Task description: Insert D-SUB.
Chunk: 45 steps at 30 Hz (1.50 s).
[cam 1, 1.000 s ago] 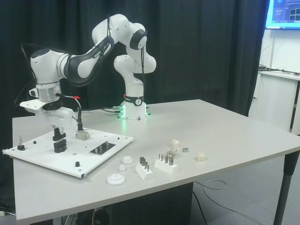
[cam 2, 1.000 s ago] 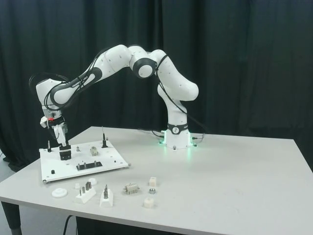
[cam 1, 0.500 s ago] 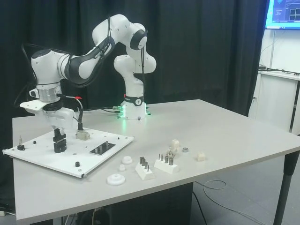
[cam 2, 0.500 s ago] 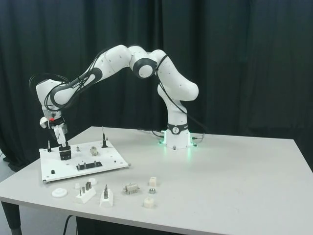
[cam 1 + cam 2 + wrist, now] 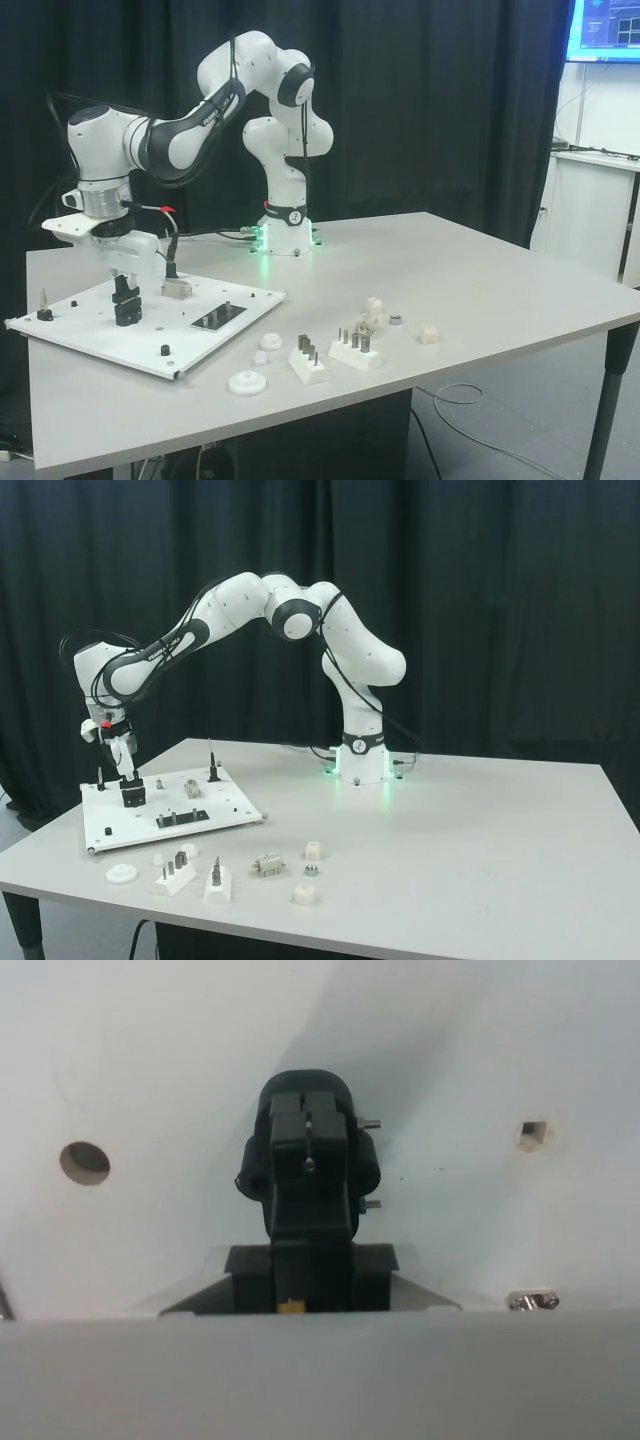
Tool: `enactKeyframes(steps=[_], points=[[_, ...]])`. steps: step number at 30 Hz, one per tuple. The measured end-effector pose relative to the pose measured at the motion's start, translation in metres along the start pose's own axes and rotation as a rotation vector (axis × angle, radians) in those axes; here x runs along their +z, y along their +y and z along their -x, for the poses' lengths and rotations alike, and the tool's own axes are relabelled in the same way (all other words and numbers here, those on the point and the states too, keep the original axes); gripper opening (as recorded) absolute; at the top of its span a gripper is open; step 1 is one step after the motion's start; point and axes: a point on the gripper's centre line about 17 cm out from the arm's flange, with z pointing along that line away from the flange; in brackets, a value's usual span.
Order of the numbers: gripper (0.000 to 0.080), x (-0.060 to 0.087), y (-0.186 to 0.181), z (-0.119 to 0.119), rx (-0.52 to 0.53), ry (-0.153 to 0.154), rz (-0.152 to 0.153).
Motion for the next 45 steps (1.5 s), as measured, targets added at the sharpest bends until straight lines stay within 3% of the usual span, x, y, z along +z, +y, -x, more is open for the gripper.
enactKeyframes(steps=[45], points=[[0.0154, 0.0001, -0.0015, 0.0001, -0.046, 0.000, 0.002]])
